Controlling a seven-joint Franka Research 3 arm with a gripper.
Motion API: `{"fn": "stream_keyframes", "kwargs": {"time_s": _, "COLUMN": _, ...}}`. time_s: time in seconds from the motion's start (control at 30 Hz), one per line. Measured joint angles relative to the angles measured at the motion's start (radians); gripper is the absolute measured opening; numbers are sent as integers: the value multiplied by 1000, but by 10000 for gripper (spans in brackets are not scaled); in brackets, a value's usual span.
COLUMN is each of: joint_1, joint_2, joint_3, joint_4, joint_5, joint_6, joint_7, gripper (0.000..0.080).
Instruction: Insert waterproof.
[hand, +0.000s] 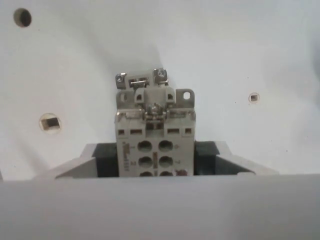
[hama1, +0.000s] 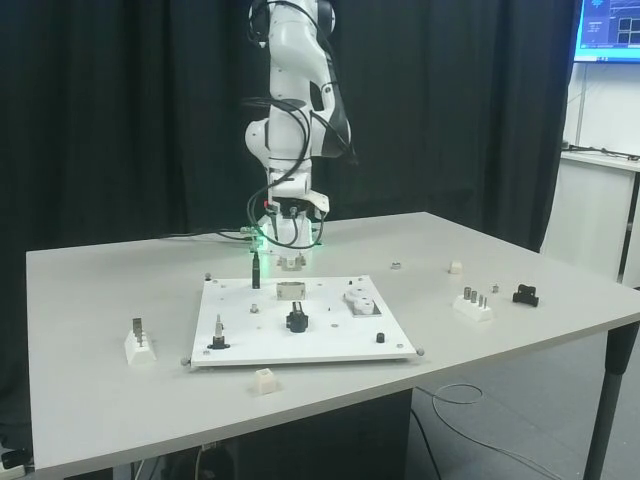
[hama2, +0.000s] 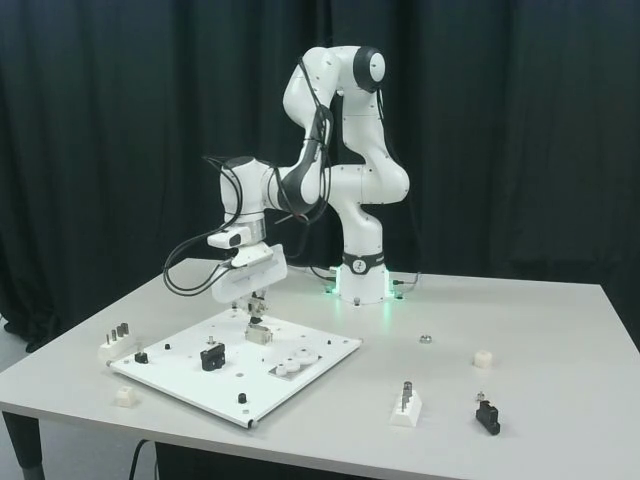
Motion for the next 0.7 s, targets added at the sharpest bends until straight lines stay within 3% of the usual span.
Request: {"fn": "stream_keyframes", "kwargs": {"time_s": 0.7, "joint_1": 0, "joint_2": 19, "joint_3": 8, "joint_4": -10, "joint_5": -33, "joint_6": 24, "joint_7": 30, "gripper": 310}}
